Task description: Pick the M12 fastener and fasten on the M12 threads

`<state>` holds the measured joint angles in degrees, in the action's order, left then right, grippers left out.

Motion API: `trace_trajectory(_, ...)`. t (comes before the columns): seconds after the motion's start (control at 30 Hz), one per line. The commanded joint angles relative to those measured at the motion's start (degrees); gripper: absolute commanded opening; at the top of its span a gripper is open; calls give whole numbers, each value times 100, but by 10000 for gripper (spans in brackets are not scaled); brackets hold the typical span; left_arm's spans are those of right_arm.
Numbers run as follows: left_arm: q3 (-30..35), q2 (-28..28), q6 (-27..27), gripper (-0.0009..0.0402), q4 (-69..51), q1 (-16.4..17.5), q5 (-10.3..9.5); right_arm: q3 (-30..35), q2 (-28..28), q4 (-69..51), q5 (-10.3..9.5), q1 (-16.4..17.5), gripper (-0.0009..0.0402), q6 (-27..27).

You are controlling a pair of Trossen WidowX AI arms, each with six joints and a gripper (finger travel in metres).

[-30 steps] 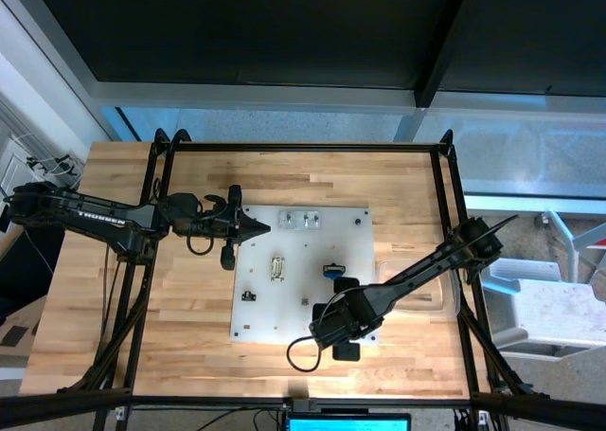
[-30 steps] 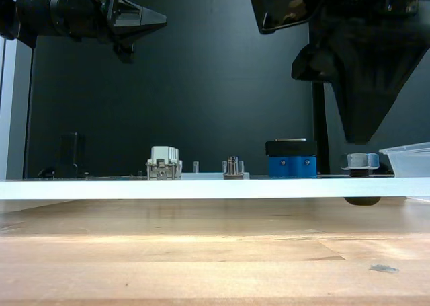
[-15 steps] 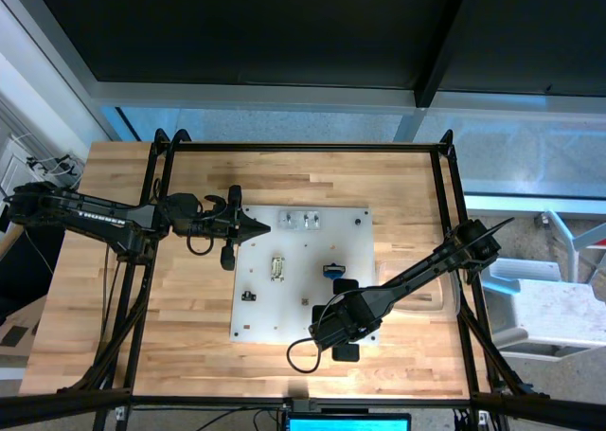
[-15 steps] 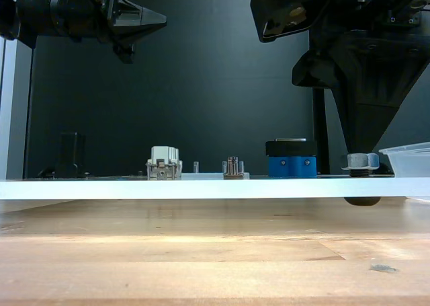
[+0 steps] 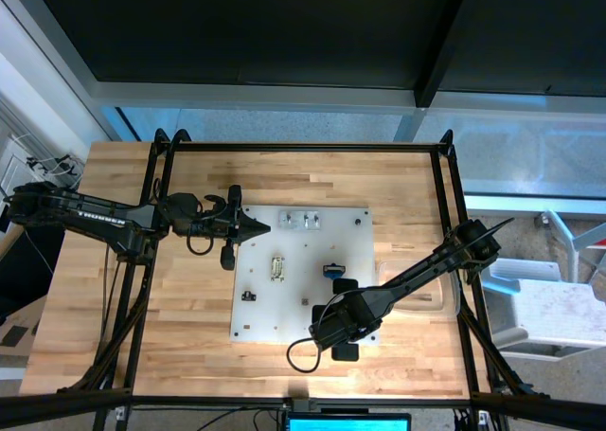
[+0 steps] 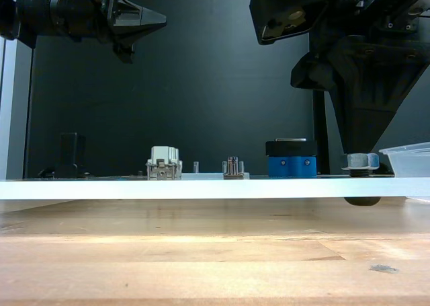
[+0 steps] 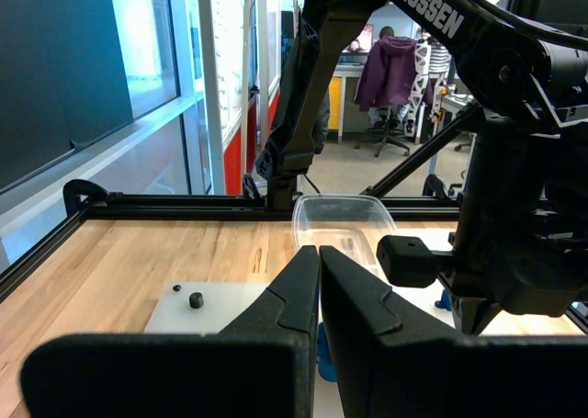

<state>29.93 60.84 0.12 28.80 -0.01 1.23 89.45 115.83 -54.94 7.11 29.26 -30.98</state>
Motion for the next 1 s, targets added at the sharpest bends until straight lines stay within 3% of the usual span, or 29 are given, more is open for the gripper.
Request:
trace_trajectory(0.03, 2, 2, -2, 0, 0, 0, 2, 2, 0, 22, -83, 0, 0, -9)
trace_trajectory(0.1, 2, 2, -2, 0, 0, 0, 2, 2, -2, 48, -457, 0, 0, 0)
trace_trajectory(0.2, 2, 2, -2, 0, 0, 0, 2, 2, -35, 79, -1600, -13, 0, 372)
trace_trajectory(0.23, 2, 2, -2, 0, 0, 0, 2, 2, -44, 57, -1788, -13, 0, 476)
trace_trajectory(0.27, 2, 2, -2, 0, 0, 2, 2, 2, -59, 13, -1803, -13, 0, 520)
trace_trajectory(0.53, 2, 2, -2, 0, 2, 0, 2, 2, -101, -37, -1676, -11, 0, 575)
trace_trajectory(0.67, 2, 2, -2, 0, 2, 0, 2, 4, -133, -46, -1137, -13, 0, 568)
trace_trajectory(0.77, 2, 2, -2, 0, 0, 2, 2, 22, -144, -66, -501, -15, 0, 409)
trace_trajectory(0.83, 2, 2, -2, 0, 2, 2, 2, 17, -142, -68, -177, -17, 0, 313)
trace_trajectory(1.0, 2, 2, -2, 0, 0, 0, 2, -26, -94, -13, 59, -22, 0, 291)
